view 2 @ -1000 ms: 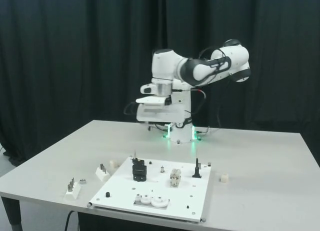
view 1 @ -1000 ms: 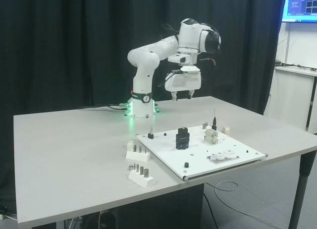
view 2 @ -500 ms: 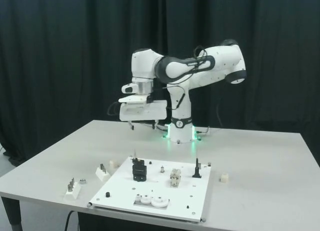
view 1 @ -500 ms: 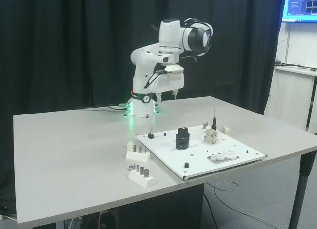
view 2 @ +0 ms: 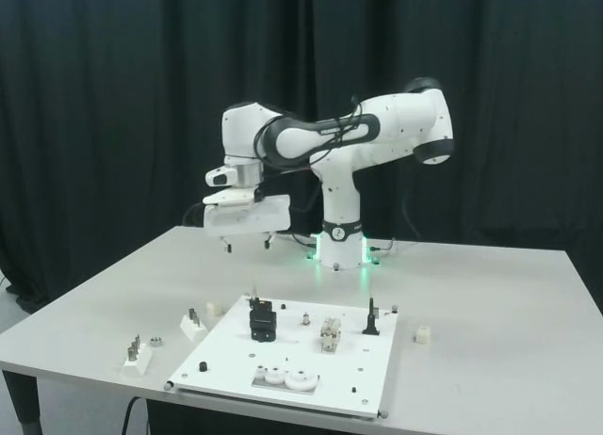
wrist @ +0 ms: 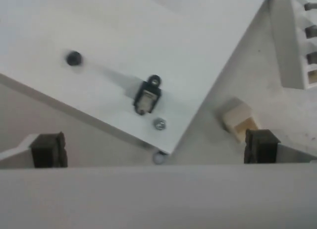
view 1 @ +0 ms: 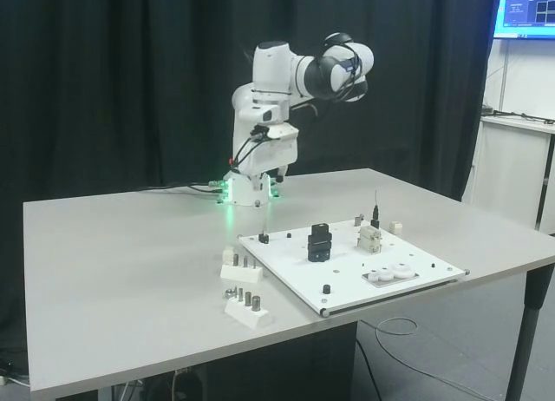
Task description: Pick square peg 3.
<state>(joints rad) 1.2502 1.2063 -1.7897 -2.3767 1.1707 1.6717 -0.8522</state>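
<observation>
Grey table [view 1: 130,271], white board [view 2: 372,369]; fingers [wrist: 48,150] apart, apparently empty

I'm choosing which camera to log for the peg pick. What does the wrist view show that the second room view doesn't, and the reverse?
Wrist view only: the end effector seen from above, its black pads spread wide with nothing between them. Second room view only: the whole white arm, the green light at its base, the black curtain. Both: the white board on the grey table.

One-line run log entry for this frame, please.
phase: approach | gripper: open, empty, high above table | peg holders: untouched | white board: undisturbed
</observation>
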